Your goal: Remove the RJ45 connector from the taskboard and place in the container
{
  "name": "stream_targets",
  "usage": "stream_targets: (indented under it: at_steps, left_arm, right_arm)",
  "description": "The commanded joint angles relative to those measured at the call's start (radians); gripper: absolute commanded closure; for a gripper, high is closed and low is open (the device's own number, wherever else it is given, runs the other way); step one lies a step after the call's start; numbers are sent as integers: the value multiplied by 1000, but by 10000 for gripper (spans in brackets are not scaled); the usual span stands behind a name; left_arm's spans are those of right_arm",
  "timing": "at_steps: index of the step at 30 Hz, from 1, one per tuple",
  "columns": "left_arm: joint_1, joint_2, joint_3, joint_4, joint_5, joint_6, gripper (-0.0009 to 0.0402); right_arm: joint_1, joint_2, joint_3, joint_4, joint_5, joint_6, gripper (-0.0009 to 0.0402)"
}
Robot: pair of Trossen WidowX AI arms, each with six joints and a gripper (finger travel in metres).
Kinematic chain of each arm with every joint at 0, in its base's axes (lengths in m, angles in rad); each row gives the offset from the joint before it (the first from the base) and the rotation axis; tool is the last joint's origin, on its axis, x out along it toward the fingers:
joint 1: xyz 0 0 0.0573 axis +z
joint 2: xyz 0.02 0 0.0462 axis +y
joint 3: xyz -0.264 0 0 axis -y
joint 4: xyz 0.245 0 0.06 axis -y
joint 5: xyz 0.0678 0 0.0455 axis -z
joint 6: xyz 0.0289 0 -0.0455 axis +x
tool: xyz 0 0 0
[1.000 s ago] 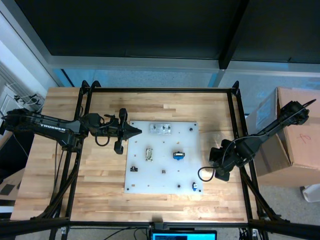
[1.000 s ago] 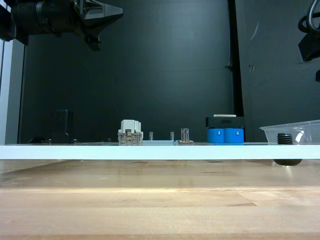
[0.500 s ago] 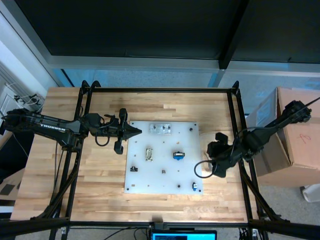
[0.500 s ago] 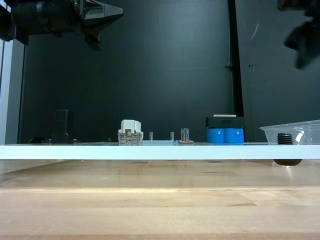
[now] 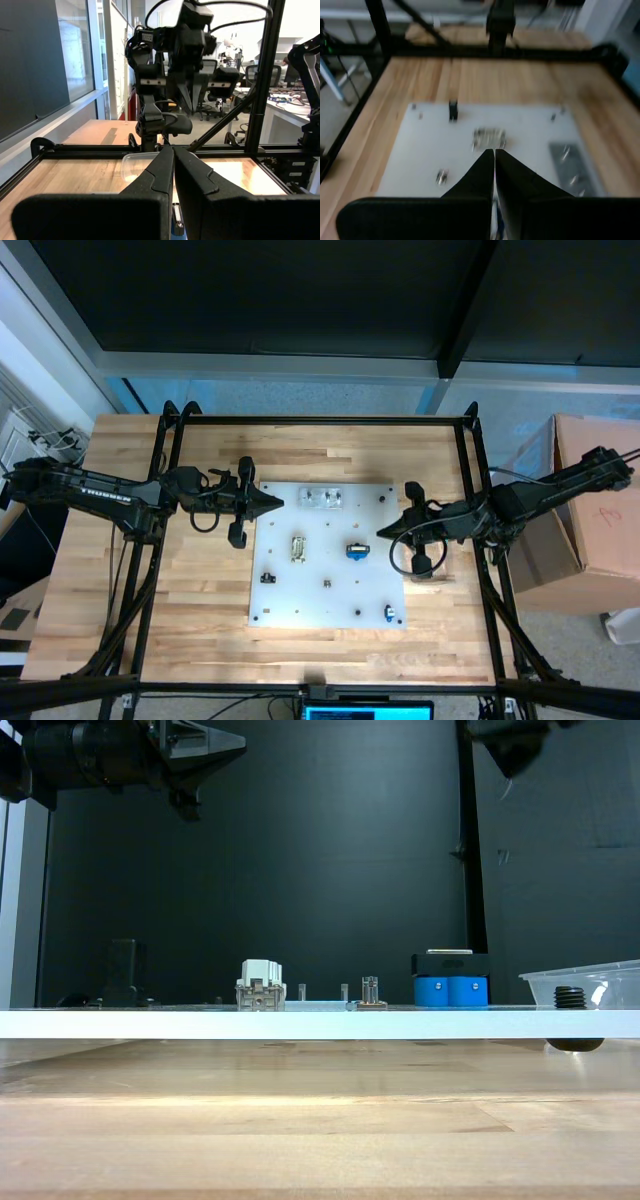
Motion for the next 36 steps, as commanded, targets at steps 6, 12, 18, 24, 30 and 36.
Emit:
stream_targets:
  at_steps: [6, 12, 18, 24, 30, 36]
  left_arm:
    - [0, 0, 0, 0, 0, 0, 393]
    - [0, 0, 0, 0, 0, 0, 393]
    - [0, 0, 0, 0, 0, 0, 393]
    - [0, 0, 0, 0, 0, 0, 393]
    - [0, 0, 0, 0, 0, 0, 393]
    - [0, 0, 0, 0, 0, 0, 393]
  right_arm:
    - [-152, 0, -47, 249, -187, -108, 393]
    - [-271, 0, -150, 480, -335, -125, 394]
    - [-347, 0, -251, 664, -385, -124, 394]
    - [-383, 2, -323, 817, -384, -121, 394]
    - [-391, 2, -333, 832, -379, -115, 393]
    - [-391, 6, -335, 832, -380, -98, 393]
